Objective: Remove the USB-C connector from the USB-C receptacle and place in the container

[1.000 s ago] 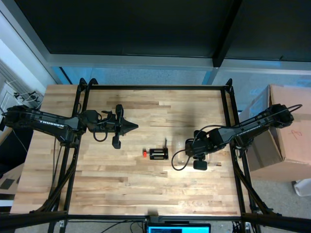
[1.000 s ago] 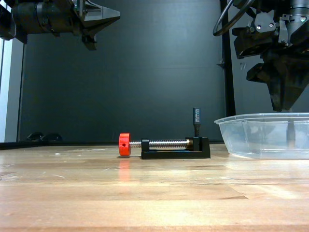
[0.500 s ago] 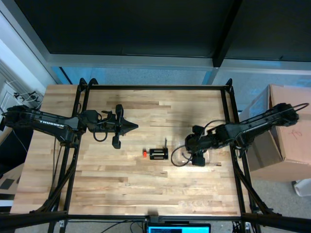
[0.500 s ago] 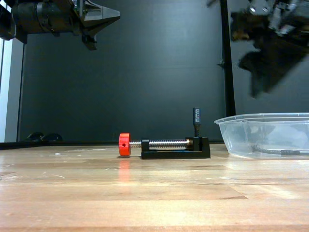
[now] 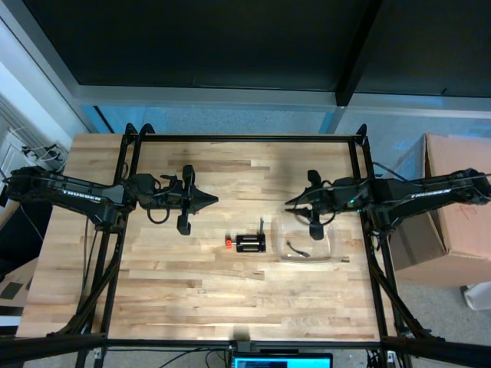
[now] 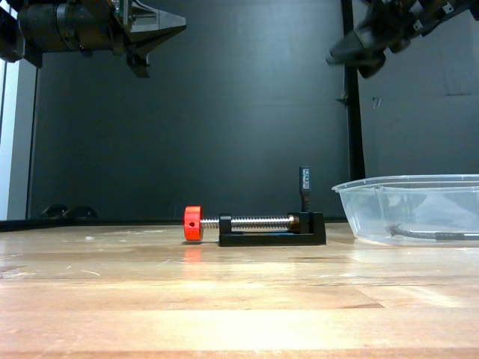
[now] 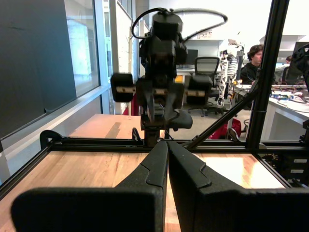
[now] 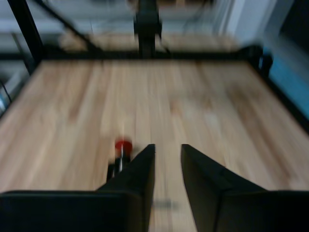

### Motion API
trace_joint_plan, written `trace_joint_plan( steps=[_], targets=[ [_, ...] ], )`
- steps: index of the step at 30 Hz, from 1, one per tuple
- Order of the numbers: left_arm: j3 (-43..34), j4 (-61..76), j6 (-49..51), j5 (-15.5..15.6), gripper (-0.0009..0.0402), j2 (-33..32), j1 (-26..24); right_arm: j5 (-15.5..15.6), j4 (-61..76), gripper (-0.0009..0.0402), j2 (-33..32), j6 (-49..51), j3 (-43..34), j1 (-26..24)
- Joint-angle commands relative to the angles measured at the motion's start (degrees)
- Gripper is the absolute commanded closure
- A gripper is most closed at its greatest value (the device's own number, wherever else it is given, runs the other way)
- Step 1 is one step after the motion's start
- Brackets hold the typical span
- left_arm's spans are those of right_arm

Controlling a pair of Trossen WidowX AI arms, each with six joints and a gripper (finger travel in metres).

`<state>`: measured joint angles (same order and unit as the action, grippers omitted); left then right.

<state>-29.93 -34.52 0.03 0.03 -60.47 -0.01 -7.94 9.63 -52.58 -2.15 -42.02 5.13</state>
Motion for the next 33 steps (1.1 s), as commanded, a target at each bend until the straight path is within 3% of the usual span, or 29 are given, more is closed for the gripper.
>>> trace_joint_plan(
  steps=[1, 3, 15, 19, 33],
  targets=[
    [0.0, 0.0, 0.0, 0.0, 0.0393, 0.0, 0.0, 4.2, -7.2, 0.0376, 2.8, 0.0, 3.1, -2.6],
    [0.0, 0.0, 0.0, 0.0, 0.0393, 0.0, 0.0, 5.4, -10.4, 0.0397, 4.3, -0.1, 4.9, -3.8],
    [0.0, 0.0, 0.0, 0.0, 0.0393, 0.0, 0.0, 6.7, -22.8, 0.0394, 9.4, -0.3, 12.0, -6.1],
    [0.0, 0.0, 0.0, 0.0, 0.0393, 0.0, 0.0, 9.0, -24.4, 0.0394, 9.4, -0.7, 12.9, -6.1],
    [0.0, 0.0, 0.0, 0.0, 0.0393, 0.0, 0.0, 9.0, -24.7, 0.0393, 9.3, -0.8, 12.9, -6.1]
  ],
)
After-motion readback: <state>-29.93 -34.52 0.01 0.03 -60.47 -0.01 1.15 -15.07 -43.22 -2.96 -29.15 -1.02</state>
